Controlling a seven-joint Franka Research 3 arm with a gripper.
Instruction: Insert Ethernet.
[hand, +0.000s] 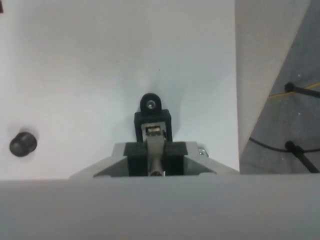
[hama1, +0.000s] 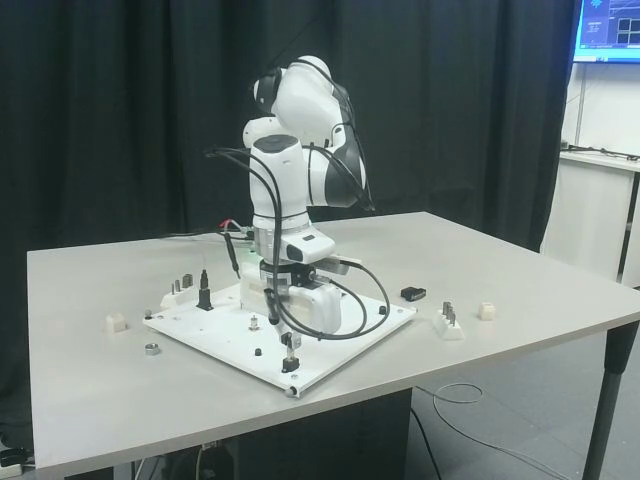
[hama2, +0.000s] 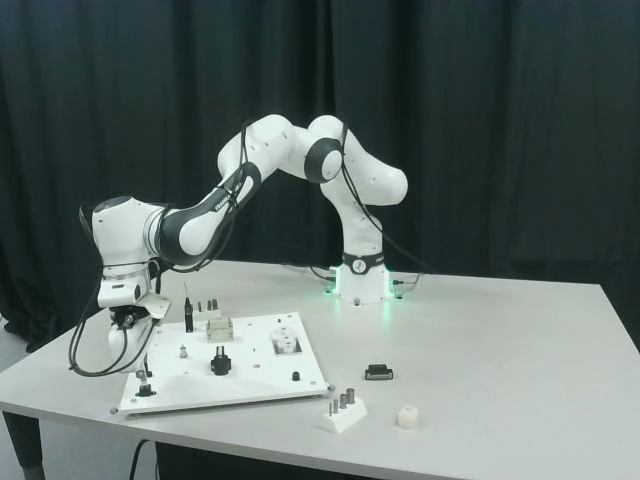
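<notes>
My gripper (hand: 154, 161) is shut on the Ethernet plug (hand: 154, 134), a small grey connector held upright between the black fingers (hand: 135, 159). Directly under the plug sits the black Ethernet socket (hand: 152, 119), screwed onto the white board (hand: 100, 60). The plug tip is at the socket mouth; how deep it sits is hidden. In the first room view the gripper (hama1: 290, 338) hangs over the socket (hama1: 291, 364) near the board's front corner. The second room view shows the gripper (hama2: 139, 362) above the socket (hama2: 145, 389) at the board's near left corner.
A black knob (hand: 23, 144) stands on the board beside the socket. Other fixtures on the board include a black post (hama1: 204, 290) and a black round part (hama2: 219, 365). Off the board lie a black connector (hama2: 379, 372), a white peg block (hama2: 342, 410) and a white cube (hama2: 406, 416).
</notes>
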